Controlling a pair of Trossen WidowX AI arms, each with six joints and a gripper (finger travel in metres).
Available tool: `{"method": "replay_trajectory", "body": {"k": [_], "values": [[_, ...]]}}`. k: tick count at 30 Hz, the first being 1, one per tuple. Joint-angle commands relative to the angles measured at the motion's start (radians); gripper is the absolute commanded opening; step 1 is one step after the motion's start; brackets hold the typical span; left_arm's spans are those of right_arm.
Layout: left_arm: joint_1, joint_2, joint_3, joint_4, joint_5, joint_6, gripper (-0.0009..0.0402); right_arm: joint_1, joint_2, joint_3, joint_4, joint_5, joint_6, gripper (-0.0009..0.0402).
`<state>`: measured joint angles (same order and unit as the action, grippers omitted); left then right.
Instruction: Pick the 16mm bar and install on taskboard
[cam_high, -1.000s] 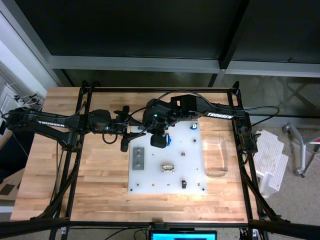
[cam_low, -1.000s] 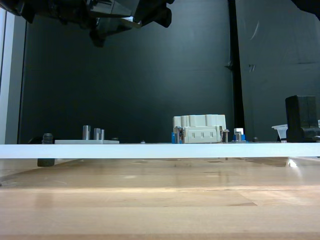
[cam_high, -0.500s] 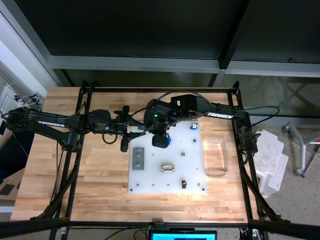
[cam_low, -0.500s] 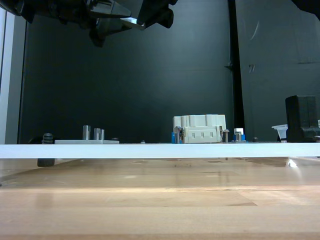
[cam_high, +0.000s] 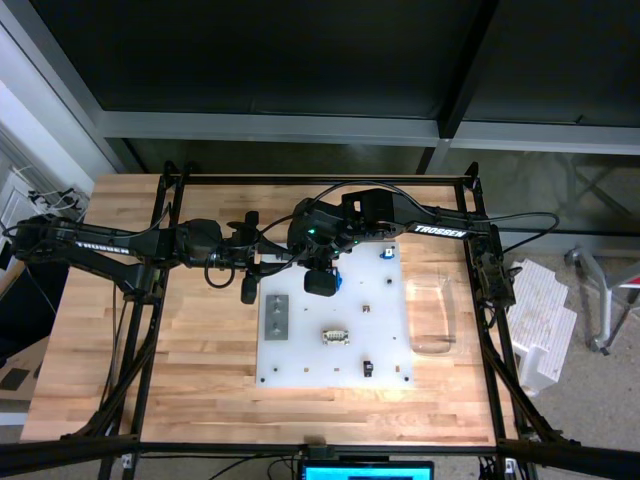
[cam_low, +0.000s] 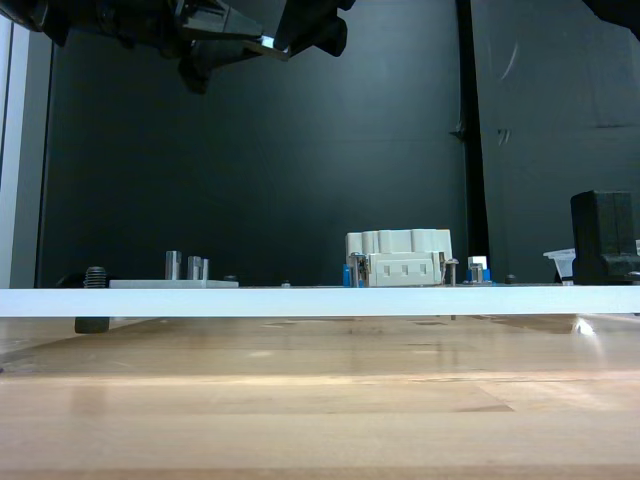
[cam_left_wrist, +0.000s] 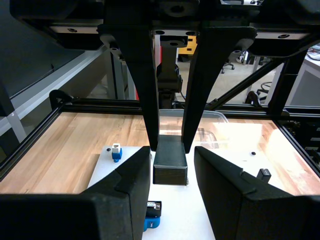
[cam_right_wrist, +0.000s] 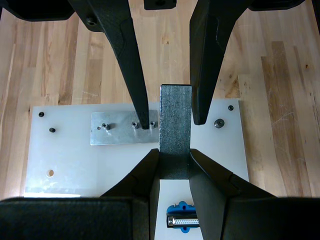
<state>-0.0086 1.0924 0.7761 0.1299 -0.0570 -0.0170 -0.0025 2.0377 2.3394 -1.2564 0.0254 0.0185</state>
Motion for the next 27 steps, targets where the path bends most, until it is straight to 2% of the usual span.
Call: {"method": "replay_trajectory", "body": {"k": [1,15,27], "values": [[0.0,0.0,-0.001,0.001,-0.001,0.004,0.01,0.0,0.001,0.0,0.0,0.0,0.0,0.0016],[0.0,0.0,-0.001,0.001,-0.001,0.006,0.0054,0.0,0.001,0.0,0.0,0.006,0.0,0.0019],[0.0,0.0,-0.001,0.003,-0.019,0.006,0.0051,0.0,0.001,0.0,-0.002,0.008,0.002,0.0109]]}}
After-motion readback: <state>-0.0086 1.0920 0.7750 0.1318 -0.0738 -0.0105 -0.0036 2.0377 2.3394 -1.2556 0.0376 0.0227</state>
